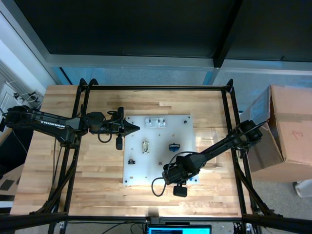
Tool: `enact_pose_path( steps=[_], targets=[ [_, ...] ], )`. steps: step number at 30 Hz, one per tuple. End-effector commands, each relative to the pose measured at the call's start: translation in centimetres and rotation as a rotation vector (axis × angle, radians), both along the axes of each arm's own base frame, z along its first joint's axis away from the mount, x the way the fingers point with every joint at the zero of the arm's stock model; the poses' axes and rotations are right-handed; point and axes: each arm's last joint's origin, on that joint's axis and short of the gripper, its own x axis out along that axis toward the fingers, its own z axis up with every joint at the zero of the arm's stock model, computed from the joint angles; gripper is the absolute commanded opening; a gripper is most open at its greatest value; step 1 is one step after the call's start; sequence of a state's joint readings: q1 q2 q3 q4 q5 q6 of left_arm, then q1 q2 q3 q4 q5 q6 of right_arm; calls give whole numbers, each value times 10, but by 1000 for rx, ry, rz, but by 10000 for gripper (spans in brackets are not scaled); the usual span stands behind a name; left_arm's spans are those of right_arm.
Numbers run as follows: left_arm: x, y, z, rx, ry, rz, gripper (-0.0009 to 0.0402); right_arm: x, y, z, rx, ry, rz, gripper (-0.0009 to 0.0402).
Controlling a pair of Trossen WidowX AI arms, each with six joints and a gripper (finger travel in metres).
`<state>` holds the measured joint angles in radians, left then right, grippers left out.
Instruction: Unfasten the M12 nut and place it in the container
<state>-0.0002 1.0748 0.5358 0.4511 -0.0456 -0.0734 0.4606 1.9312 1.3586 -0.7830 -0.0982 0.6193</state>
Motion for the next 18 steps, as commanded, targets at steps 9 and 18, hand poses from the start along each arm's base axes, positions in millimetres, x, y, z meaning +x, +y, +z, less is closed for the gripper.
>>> enact_pose_path(
  steps=[9,18],
  targets=[
    [0,0,0,0,0,0,0,-2,-2,2,-32,5,-7,0],
    [0,0,0,0,0,0,0,-2,-2,3,-34,9,-8,0]
  ],
)
